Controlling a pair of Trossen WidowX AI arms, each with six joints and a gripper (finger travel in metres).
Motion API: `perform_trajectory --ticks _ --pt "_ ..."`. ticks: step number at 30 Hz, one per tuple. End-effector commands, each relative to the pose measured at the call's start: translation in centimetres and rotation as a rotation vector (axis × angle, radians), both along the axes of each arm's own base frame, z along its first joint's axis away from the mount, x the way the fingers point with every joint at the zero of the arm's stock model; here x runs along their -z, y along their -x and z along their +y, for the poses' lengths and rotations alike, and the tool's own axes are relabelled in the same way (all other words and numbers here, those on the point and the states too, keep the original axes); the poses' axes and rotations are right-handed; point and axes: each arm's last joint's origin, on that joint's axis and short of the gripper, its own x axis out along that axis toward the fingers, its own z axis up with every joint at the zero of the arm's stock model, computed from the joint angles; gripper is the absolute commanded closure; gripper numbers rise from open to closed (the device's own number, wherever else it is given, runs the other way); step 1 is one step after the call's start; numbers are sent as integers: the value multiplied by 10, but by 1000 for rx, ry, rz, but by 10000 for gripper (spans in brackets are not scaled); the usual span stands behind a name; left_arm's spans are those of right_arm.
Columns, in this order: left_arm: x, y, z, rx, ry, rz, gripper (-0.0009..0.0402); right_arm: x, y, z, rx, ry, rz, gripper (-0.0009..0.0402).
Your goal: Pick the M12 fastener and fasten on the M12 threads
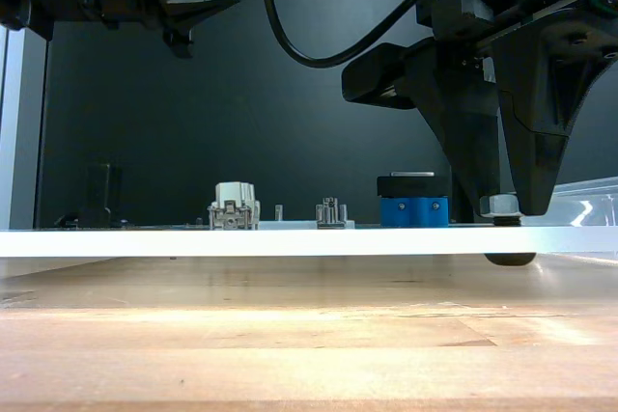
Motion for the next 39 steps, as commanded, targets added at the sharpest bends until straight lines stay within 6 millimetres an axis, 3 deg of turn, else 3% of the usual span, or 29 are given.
perform_trajectory --ticks 1,39 --pt "0 0 0 0 0 0 393 0 2 -1 -2 11 21 379" --pt "0 0 0 0 0 0 393 -5 2 -2 -16 3 -5 379"
